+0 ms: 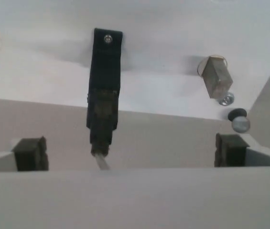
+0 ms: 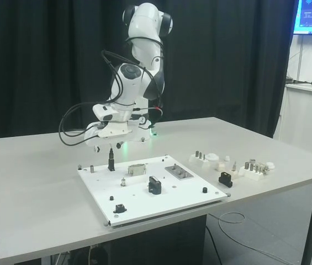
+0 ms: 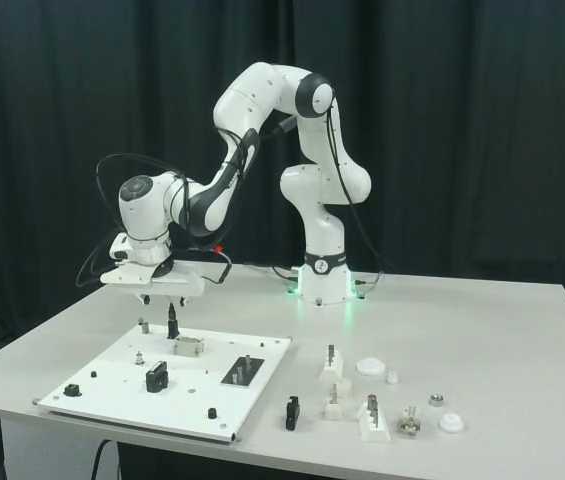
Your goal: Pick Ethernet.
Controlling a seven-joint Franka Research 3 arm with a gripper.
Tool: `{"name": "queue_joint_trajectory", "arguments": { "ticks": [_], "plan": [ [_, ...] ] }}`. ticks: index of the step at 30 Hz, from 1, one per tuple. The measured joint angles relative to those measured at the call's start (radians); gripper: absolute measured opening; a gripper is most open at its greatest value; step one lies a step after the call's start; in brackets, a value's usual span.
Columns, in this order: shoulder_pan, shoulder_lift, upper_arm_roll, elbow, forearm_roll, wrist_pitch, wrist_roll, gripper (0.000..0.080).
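The flat white board [image 2: 161,201] lies on the smooth grey table [image 2: 34,182]. The gripper [image 1: 130,152] hangs wide open, holding nothing, over the boxy black Ethernet plug [image 1: 103,112], probably standing upright on the board's far edge.

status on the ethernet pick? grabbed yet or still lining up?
Done: the arm is over the white board, with the tool above the black Ethernet plug, which stands upright in its holder near the board's far edge. In hand: nothing; the fingers are open, one on each side of the plug and clear of it. Left: descend, close on the plug and lift it out.
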Motion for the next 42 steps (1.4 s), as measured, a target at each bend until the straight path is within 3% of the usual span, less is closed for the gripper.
{"name": "queue_joint_trajectory", "arguments": {
  "ticks": [2, 8, 42],
  "plan": [
    [0.0, -0.003, 0.0, 0.0, -0.001, -0.003, 0.0, 0.0786],
    [0.0, -0.008, 0.0, 0.0, -0.001, -0.006, 0.0, 0.0797],
    [-0.003, -0.009, -0.001, 0.0, 0.008, 0.005, 0.004, 0.08]
  ]
}}
